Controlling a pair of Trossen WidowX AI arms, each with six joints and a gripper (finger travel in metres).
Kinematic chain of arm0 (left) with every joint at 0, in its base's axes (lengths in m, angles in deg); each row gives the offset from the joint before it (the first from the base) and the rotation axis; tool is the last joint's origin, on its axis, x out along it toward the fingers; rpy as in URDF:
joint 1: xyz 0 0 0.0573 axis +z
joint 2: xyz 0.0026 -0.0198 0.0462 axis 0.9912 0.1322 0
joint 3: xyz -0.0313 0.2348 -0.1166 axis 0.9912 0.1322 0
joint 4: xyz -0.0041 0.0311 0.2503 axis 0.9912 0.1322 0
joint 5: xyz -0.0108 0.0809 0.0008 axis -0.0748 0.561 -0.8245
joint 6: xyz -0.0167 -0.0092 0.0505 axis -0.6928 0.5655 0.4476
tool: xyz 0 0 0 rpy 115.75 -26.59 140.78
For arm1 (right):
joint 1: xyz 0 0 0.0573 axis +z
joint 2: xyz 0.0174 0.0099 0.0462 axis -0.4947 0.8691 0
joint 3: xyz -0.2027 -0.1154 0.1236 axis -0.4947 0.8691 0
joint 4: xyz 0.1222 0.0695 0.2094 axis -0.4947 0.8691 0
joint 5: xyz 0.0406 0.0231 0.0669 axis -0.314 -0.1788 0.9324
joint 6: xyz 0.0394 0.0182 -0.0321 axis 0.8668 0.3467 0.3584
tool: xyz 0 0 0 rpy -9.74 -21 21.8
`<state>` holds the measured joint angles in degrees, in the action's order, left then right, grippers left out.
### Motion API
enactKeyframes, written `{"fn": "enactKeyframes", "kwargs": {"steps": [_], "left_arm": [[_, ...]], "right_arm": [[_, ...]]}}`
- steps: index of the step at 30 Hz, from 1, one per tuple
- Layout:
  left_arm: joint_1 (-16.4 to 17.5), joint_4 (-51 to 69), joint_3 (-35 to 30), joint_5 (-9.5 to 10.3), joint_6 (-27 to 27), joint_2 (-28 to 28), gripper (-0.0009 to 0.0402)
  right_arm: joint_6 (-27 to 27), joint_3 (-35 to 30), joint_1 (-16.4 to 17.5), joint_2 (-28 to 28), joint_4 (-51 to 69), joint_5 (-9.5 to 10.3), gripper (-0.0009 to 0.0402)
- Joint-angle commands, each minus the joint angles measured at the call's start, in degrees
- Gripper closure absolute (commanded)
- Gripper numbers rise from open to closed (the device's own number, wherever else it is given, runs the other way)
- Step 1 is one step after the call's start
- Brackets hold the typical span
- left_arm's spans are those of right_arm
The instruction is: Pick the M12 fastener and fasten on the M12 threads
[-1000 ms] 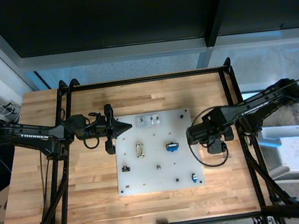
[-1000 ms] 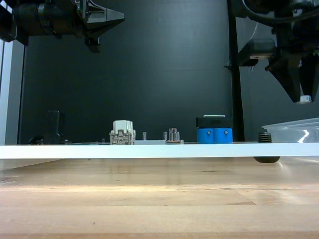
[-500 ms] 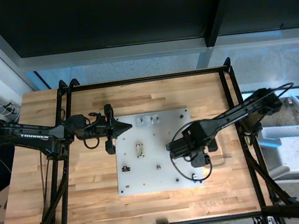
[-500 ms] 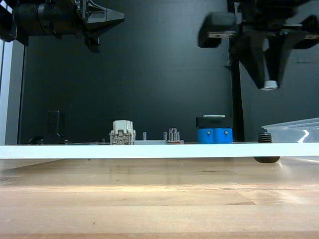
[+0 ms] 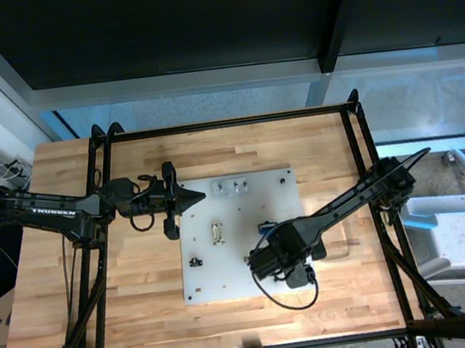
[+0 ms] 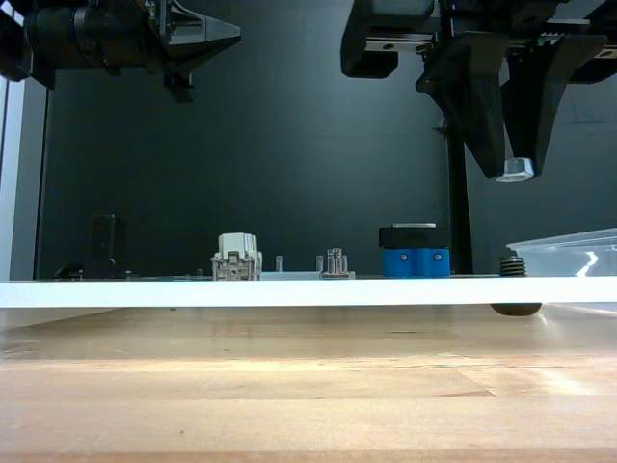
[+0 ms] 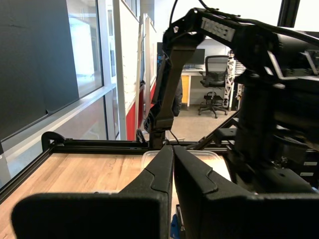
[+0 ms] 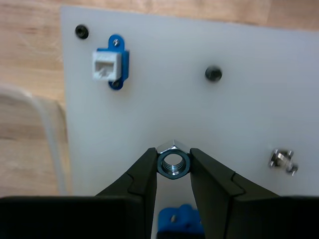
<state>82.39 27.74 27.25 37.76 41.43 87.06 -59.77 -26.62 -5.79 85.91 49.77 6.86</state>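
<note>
1. risk, misalignment: the low view shows the nut (image 8: pixel 173 164) hanging almost directly over the stud (image 6: pixel 512 265). the right wrist view shows the stud apart from the nut across the white board (image 5: pixel 229 270). a descent from this position would likely land the nut beside the stud or on its rim.
2. risk, cross-threading: the nut's bore looks roughly vertical. any tilt on first contact could jam the first thread, and turning would then bind instead of running the nut down.
3. risk, loss of part: only the thin tips grip the nut. a bump on the stud top could twist it or knock it free, and it could roll over the board or onto the bench (image 5: pixel 150 324).
4. task state: the stud's ribs are bare, so nothing is threaded on yet. the nut is in the air, well above the board, not in the clear tray (image 6: pixel 578 251).
5. right end effector (image 6: pixel 514 159): open only to the nut's width, its tips clamped on opposite sides of the nut and touching nothing else. it is over the board's near right area.
6. left end effector (image 7: pixel 173 164): fingers pressed together, holding nothing. it is parked high over the board's far left edge.
</note>
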Motion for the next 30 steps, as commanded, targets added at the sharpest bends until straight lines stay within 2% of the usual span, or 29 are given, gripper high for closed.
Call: {"fn": "enactKeyframes", "kwargs": {"steps": [1,6,15,30], "left_arm": [[0.0,-0.02,-0.02,0.0,0.0,0.0,0.0393],[0.0,-0.02,-0.02,0.0,0.0,0.0,0.0393],[0.0,-0.02,-0.02,0.0,0.0,0.0,0.0393],[0.02,-0.02,-0.02,-0.02,0.0,0.0,0.0393]], "right_arm": [[-0.13,-2.91,1.01,2.62,0.04,0.02,0.0352],[-2.03,-7.43,2.21,6.38,0.7,0.02,0.0352],[-1.53,-13.07,2.62,12.46,0.37,0.09,0.0352],[-1.38,-10.45,3.04,12.24,0.37,0.61,0.0352]]}}
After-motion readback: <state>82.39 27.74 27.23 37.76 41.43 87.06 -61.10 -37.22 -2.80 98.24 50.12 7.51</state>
